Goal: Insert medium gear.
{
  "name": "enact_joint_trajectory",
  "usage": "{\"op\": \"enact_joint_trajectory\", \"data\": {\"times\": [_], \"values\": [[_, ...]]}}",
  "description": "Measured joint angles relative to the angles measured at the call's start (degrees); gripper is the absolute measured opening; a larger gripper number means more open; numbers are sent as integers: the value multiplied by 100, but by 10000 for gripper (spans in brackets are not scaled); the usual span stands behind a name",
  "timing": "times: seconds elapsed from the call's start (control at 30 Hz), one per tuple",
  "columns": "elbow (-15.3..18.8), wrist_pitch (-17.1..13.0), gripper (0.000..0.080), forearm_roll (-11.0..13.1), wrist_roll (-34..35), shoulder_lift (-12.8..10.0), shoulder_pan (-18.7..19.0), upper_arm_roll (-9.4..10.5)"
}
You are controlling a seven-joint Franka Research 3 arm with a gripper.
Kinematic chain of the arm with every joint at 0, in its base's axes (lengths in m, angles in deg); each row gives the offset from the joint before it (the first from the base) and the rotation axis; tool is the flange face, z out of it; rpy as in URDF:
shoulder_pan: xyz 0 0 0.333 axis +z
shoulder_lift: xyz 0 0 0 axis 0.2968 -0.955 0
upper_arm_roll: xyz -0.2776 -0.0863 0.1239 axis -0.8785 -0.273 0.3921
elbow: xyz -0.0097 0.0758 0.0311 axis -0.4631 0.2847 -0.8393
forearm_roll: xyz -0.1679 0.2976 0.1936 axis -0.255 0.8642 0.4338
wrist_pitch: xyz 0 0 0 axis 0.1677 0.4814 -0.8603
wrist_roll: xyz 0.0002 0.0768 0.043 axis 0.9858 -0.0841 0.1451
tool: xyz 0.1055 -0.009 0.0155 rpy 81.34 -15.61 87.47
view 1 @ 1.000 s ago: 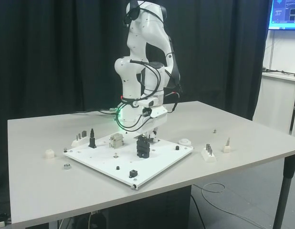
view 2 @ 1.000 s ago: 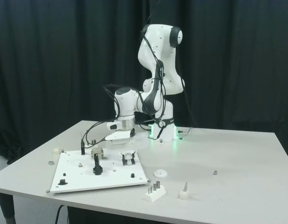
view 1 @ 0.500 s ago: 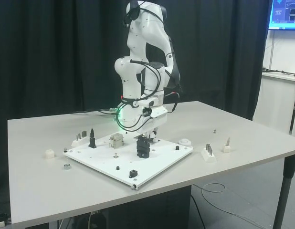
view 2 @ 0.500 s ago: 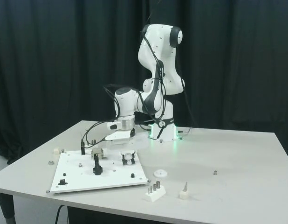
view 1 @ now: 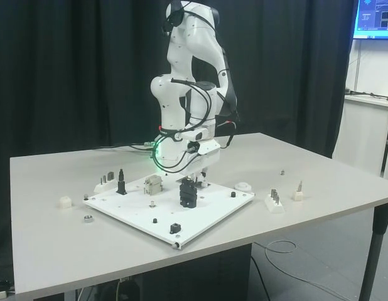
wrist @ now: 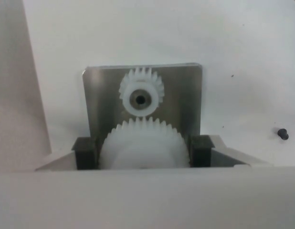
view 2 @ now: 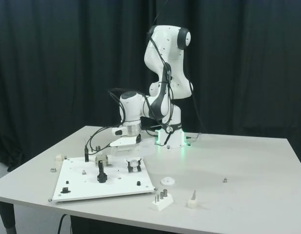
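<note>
- The medium gear (wrist: 143, 145) is gripped between the hand's (wrist: 143, 153) black fingers (wrist: 84, 151).
- It is held over a grey plate (wrist: 183, 95), teeth touching a small gear (wrist: 141, 93).

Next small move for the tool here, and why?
Probably a slight press straight down. The tool holds the medium gear between its fingers over the grey plate, teeth already beside the small gear; whether it is fully seated cannot be seen.
</note>
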Motion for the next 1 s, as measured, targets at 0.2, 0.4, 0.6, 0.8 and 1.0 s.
{"op": "enact_joint_trajectory", "data": {"times": [0.2,0.4,0.6,0.8,1.0], "values": [[3,6,397,0,0,-30,0,2],[1,-26,397,12,0,-78,0,22],[-2,-112,397,28,0,-173,0,65],[-2,-119,397,28,0,-177,0,69],[-2,-113,397,28,0,-174,-1,69]]}}
